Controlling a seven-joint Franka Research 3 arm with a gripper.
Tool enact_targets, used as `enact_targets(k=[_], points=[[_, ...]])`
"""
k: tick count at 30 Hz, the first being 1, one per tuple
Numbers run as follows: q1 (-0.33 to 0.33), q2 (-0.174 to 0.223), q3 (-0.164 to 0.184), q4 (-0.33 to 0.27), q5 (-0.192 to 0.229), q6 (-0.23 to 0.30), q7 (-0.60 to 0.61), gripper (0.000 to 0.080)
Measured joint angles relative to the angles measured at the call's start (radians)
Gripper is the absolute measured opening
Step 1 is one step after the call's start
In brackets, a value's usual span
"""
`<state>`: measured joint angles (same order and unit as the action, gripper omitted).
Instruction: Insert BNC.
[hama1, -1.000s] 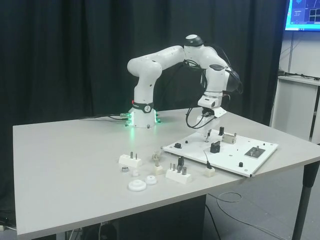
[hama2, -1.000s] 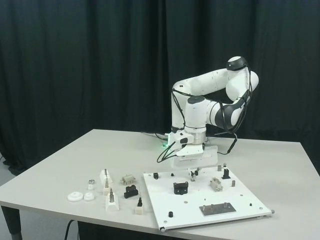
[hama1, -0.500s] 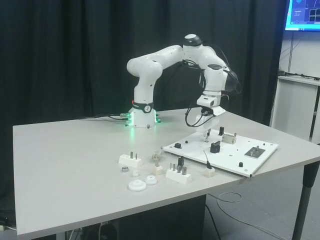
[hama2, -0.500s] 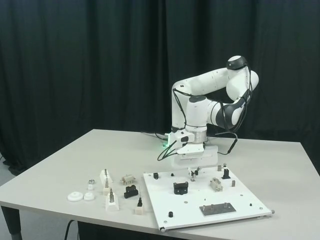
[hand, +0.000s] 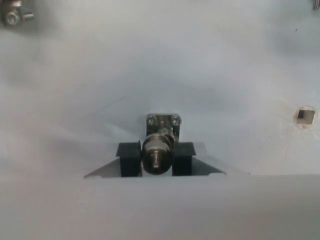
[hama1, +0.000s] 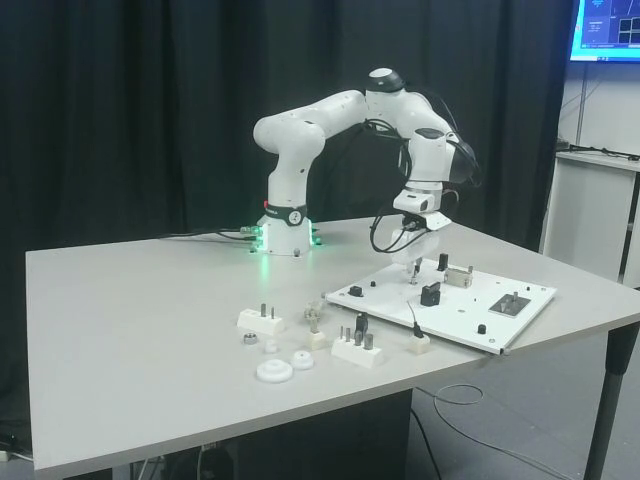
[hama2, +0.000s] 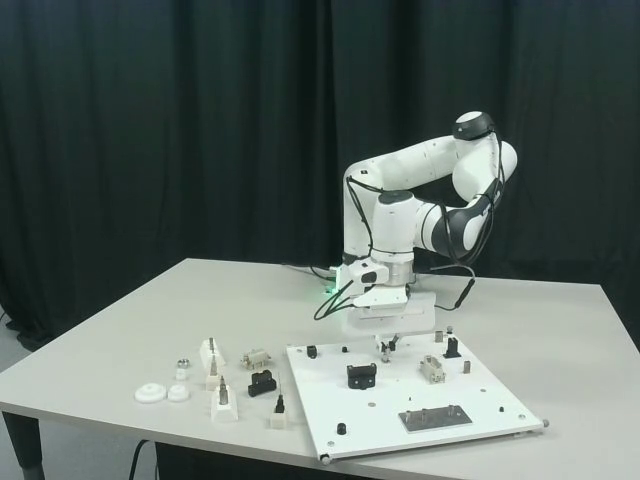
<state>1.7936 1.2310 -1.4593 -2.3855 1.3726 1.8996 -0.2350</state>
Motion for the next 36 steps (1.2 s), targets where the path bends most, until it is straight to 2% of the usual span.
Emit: enact_targets(k=[16, 36], points=[[-0.002, 0.0, 0.016, -0.006, 0.015, 0.032, 0.0, 0.0126], [-0.003, -0.001, 0.017, -0.006, 0.017, 0.032, -0.005, 0.0126]])
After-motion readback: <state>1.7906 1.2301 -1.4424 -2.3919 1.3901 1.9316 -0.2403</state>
